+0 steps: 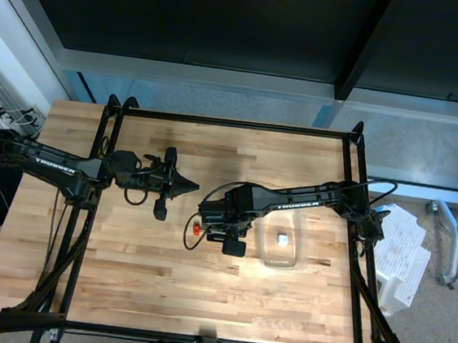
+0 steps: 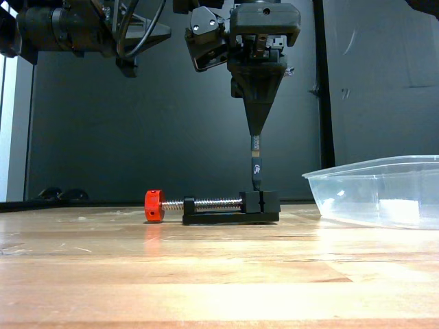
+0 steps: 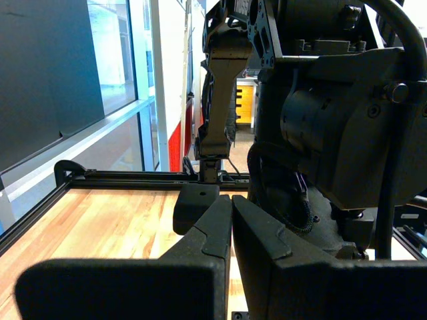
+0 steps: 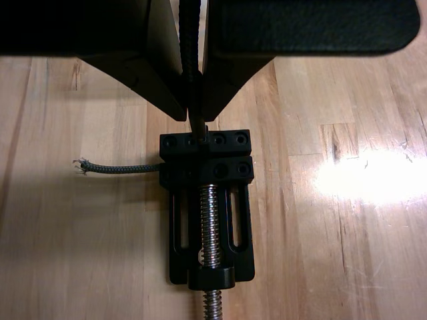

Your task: Pick the USB-C connector and install on taskboard

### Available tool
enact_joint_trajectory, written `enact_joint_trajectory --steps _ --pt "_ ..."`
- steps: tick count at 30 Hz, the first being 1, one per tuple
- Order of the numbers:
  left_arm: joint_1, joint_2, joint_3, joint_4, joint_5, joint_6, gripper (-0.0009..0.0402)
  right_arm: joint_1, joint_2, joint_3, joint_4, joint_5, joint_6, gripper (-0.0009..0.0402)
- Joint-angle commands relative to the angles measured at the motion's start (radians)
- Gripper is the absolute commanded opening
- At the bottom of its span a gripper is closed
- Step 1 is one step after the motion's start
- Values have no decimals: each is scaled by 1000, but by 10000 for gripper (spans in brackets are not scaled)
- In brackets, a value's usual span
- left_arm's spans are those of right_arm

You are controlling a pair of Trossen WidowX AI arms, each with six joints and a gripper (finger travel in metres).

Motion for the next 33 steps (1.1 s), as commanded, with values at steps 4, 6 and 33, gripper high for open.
enact_joint_trajectory --steps 4,6,33 --pt "0 0 0 0 0 0 0 0 1 2 0 -3 0 0" --pt "0 0 0 0 0 0 0 0 1 2 0 -3 0 0" --pt "0 0 0 0 0 0 0 0 1 -8 2 -2 -15 0"
